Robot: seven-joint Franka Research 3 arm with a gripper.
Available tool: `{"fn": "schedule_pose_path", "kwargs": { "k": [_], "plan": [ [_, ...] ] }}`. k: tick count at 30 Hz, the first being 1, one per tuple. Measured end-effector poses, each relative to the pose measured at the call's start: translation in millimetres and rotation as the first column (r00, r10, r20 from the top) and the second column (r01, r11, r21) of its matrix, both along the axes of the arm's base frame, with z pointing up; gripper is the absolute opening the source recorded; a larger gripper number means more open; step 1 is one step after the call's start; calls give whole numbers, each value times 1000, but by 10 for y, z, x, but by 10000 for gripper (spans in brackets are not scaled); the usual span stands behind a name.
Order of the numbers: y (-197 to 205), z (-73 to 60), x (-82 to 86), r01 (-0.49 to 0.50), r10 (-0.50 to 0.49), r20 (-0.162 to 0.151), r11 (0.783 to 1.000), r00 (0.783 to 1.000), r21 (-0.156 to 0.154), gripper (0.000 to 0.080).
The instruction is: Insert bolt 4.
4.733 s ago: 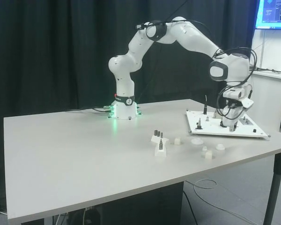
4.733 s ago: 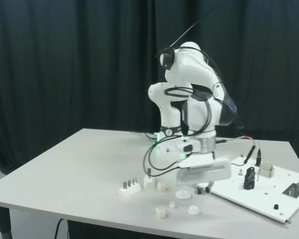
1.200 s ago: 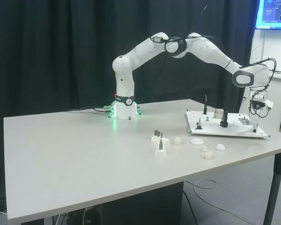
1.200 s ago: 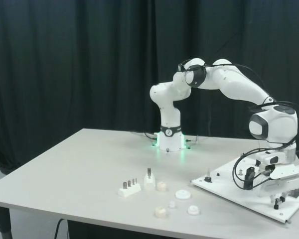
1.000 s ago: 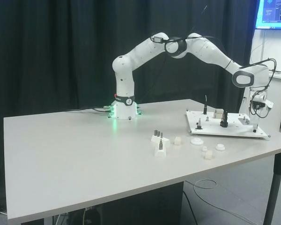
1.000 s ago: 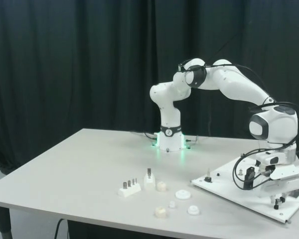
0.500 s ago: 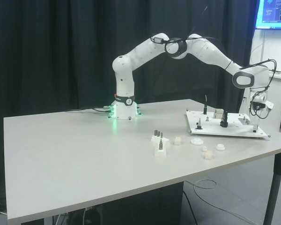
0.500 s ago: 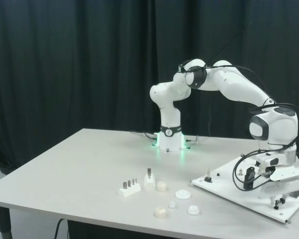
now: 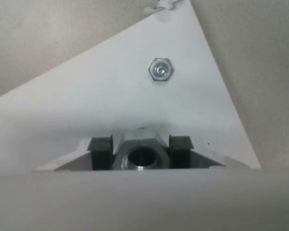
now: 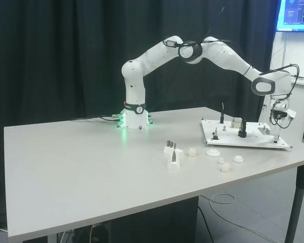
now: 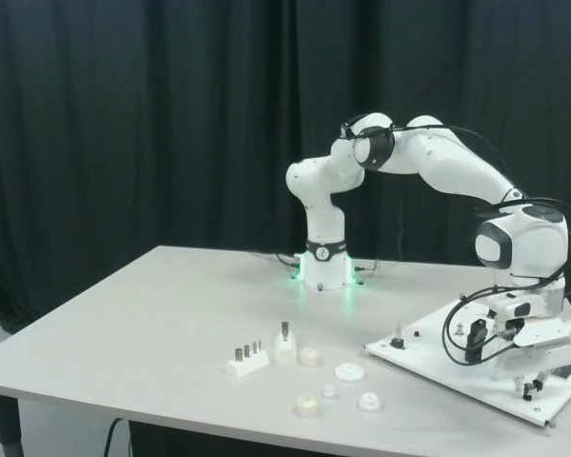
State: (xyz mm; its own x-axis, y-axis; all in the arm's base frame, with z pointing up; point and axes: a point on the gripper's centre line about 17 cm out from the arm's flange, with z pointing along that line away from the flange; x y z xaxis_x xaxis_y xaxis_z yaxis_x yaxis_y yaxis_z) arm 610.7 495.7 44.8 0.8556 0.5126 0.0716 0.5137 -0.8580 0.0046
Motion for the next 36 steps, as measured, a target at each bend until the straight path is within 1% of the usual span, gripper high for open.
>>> {"fn": "schedule_pose_path", "kwargs": {
  "k": [36],
  "plan": [
    [-7,-33,-17,1,-1,-6,1000,1000,-9,245]
  ]
}}
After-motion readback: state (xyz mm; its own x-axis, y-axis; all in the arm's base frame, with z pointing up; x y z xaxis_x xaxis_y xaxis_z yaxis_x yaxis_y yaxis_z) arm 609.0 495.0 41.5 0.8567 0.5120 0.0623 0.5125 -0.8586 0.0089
